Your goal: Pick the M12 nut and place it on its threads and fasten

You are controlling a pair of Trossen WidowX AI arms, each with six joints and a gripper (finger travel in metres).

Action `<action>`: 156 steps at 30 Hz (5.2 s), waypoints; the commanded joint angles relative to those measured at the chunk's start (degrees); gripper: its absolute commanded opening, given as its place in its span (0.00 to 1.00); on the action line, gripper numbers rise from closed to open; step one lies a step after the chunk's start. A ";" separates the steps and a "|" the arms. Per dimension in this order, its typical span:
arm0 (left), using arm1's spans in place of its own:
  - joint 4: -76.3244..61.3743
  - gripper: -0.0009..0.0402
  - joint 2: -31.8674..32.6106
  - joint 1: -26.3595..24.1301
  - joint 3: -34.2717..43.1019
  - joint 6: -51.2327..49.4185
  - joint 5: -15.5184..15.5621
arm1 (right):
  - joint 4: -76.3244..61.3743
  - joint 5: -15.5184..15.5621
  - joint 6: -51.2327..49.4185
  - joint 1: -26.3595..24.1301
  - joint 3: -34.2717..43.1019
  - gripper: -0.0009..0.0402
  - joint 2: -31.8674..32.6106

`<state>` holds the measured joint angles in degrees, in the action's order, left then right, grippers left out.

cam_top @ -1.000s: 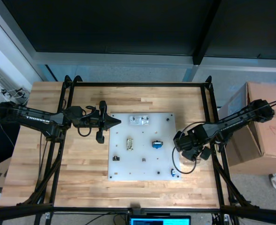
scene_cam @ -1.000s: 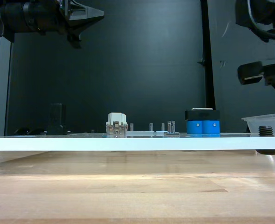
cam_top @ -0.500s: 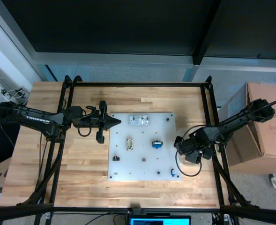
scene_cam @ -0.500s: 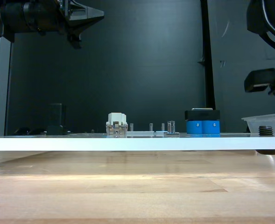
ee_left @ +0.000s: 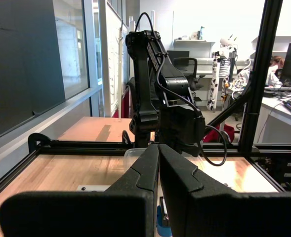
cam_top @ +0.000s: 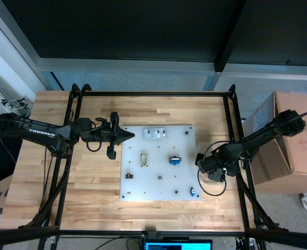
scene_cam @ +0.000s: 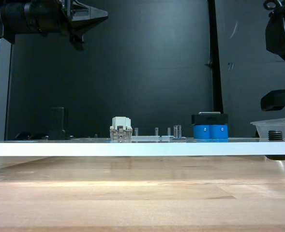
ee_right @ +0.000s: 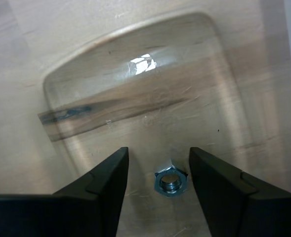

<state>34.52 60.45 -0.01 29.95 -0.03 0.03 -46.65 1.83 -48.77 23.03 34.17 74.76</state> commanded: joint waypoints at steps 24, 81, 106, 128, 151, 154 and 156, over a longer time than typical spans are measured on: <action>0.00 0.02 0.00 0.00 0.00 0.00 -0.02 | 0.68 -0.33 0.31 0.17 0.09 0.02 0.04; 0.02 0.02 0.00 0.00 0.00 0.00 -0.02 | -4.13 -2.12 -37.70 -3.65 0.24 0.49 -2.84; 0.00 0.02 0.00 0.00 0.00 0.00 -0.02 | -0.17 -0.81 -37.68 -3.80 -1.86 0.49 -2.58; 0.00 0.02 0.00 0.00 0.00 0.00 -0.02 | -2.25 -0.79 -36.92 -3.80 -0.37 0.14 -3.39; 0.00 0.02 0.00 0.02 0.00 0.02 -0.02 | -18.47 0.96 -29.64 -1.64 27.74 0.17 9.29; 0.00 0.02 0.00 0.02 0.00 0.00 -0.02 | -18.43 0.92 -29.64 -1.07 32.61 0.17 13.90; 0.02 0.02 0.00 0.00 0.00 0.00 -0.02 | -18.32 0.81 -29.64 -0.17 35.74 0.17 17.05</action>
<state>34.50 60.45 -0.01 29.95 -0.03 0.03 -65.06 2.74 -78.35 22.28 68.01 89.84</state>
